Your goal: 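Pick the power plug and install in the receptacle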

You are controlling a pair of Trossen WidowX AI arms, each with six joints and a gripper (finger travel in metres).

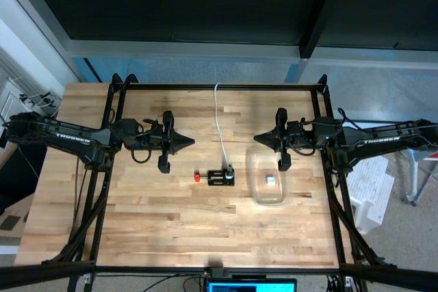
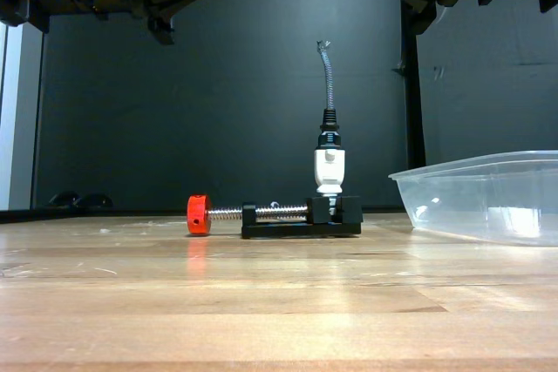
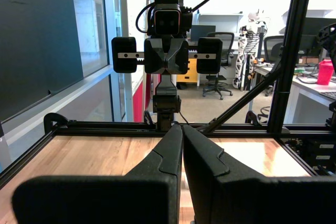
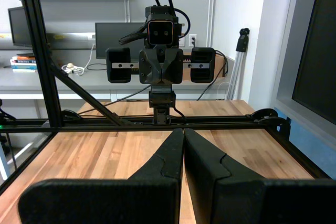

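- The left end effector (image 1: 187,141) hangs high over the table (image 1: 137,223), its fingers pressed together with nothing between them
- The right end effector (image 1: 259,140) faces it at about the same height, tips likewise closed on nothing; the two are well apart
- The receptacle (image 1: 230,168) stands upright in the vise (image 1: 220,178), below the gap between the two end effectors and a little nearer the right one
- Its cable (image 1: 219,117) runs away toward the table's far edge
- The tray (image 1: 254,186) lies below the right end effector, just beside the vise on the side away from the knob (image 1: 197,177)
- A small item (image 1: 271,180) sits in the tray, below and slightly behind the right end effector's tips; the plug is probably there, but I cannot make it out for certain
- Judged from this, nothing has begun, and the pick comes first, likely for the right arm
- Risk: the wrong small piece could be gripped, since the tray's contents are hard to tell apart from above
- Risk: a plug far smaller than the fingers may squirt sideways or tip as they close, ending up skewed in the grip
- Risk: the fingers may catch the tray wall on the way down and shove the light tray along the table
- Risk: a skewed plug pressed down would miss the socket and could tilt the receptacle in the vise
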